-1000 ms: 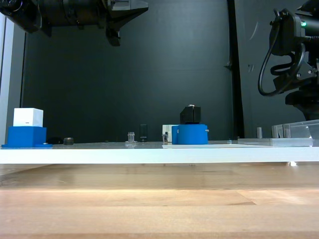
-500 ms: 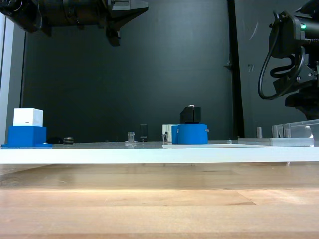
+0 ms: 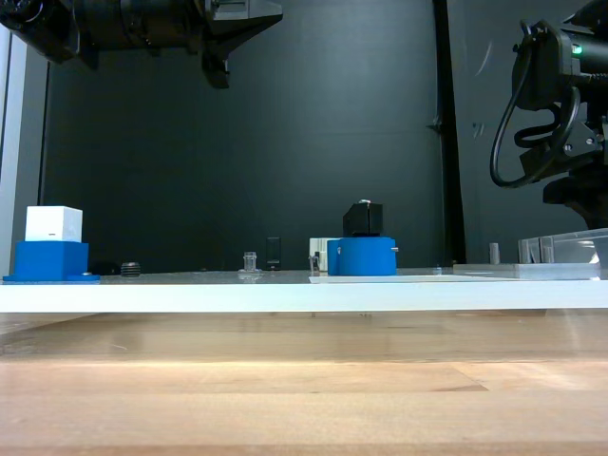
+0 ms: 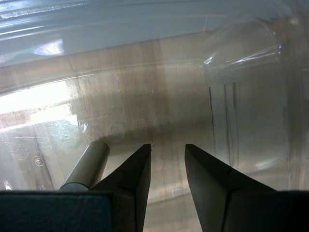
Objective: Pick the 16mm cylinder and install on the taskboard
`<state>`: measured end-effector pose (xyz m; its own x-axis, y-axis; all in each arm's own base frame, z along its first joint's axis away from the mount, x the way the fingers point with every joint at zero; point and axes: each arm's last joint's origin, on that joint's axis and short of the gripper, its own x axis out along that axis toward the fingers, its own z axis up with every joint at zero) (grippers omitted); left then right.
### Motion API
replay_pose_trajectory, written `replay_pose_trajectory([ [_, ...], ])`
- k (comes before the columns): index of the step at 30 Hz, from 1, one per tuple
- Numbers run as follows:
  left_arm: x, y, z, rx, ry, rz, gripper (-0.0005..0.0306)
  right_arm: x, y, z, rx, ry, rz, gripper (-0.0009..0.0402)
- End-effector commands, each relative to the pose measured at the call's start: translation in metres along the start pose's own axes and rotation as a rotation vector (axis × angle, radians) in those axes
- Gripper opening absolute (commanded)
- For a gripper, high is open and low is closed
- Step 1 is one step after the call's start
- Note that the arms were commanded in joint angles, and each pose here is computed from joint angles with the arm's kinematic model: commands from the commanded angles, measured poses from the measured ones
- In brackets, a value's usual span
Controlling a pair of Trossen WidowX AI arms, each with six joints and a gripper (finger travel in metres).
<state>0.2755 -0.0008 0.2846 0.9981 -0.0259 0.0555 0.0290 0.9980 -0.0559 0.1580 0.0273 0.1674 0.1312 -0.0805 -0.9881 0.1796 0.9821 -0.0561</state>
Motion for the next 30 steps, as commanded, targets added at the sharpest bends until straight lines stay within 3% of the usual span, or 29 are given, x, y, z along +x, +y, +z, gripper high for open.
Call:
replay_pose_trajectory([
  [1,0.0001,0.0000,0.0000,0.000,0.000,0.000,0.0000,-0.0001,0.0001,0.0001,-0.001,-0.001,0.000,0.0076],
  [14,0.0001,0.0000,0.0000,0.000,0.000,0.000,0.0000,-0.0001,0.0001,0.0001,-0.001,-0.001,0.000,-0.0004],
  [30,0.0001,0.0000,0.0000,0.000,0.000,0.000,0.0000,-0.0001,0.0001,0.0001,-0.001,-0.001,0.000,0.0000],
])
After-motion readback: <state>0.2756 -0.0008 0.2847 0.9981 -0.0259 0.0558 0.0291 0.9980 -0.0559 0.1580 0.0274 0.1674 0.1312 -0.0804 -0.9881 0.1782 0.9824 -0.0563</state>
